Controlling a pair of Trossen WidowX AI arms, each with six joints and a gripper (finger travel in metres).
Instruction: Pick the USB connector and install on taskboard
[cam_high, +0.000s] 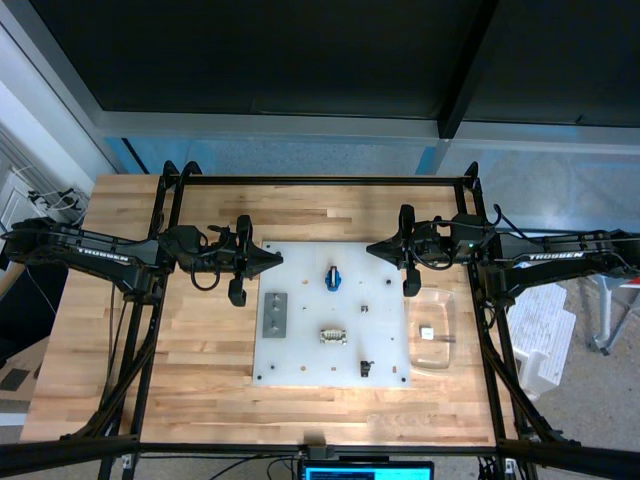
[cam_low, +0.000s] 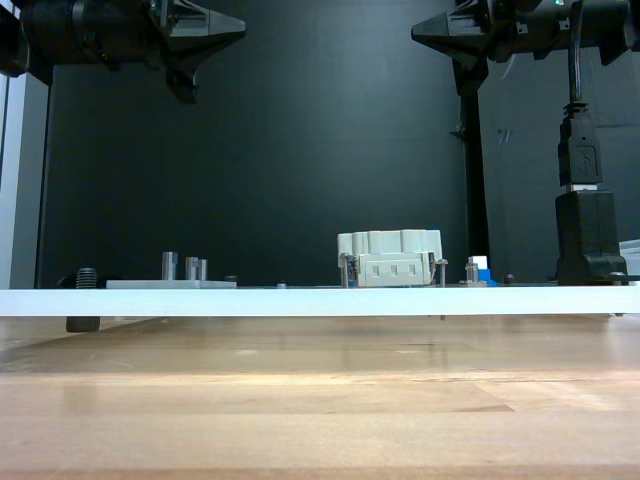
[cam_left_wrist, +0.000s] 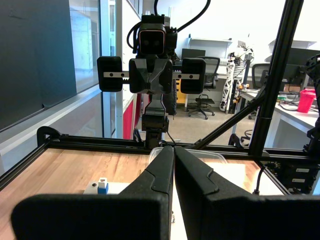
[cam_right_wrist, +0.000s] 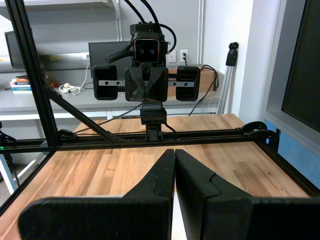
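The taskboard (cam_high: 300, 360) is a white square plate in the middle of the table, carrying a grey block (cam_high: 274, 313), a blue part (cam_high: 333, 278) and a beige connector (cam_high: 333, 337). The USB connector (cam_high: 366, 368) shows as a tiny dark piece near the board's front right. In the low view the USB connector (cam_low: 579, 155) stands upright, with a silvery band above a black base. My left gripper (cam_high: 272, 262) hovers shut over the board's back left edge. My right gripper (cam_high: 375, 250) hovers shut over the back right. Neither holds anything, and both are far from the connector.
A clear plastic tray (cam_high: 440, 352) lies right of the board with a small white square piece (cam_high: 427, 332) in it. A black frame (cam_high: 320, 181) borders the table. The blue part (cam_left_wrist: 102, 185) also shows in the left wrist view.
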